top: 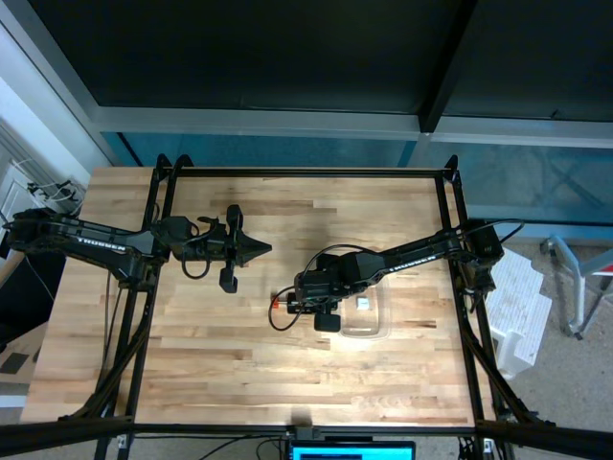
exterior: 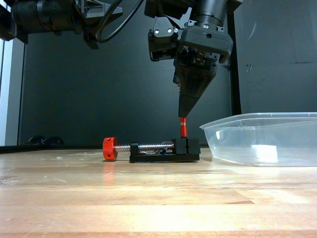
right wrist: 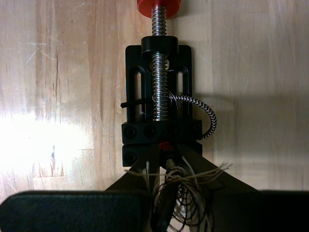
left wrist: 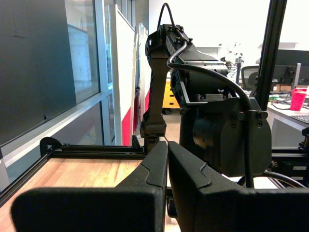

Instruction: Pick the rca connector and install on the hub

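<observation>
Right gripper [exterior: 184,113], clamped on the slim red-and-silver rca connector [exterior: 183,127] standing upright at the small black red-knobbed hub [exterior: 163,150], should press straight down, untilted; left gripper [top: 257,249], closed empty, hangs well apart.

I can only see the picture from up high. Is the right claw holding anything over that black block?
Observer: Yes. In the low view the right gripper pinches a thin red rca connector, standing upright.
Child: Is it touching the block?
Observer: Its lower end reaches the top of the hub, at the end away from the red knob.
Child: And the left claw?
Observer: The left wrist view shows the left gripper parked with its fingers pressed together, holding nothing.
</observation>
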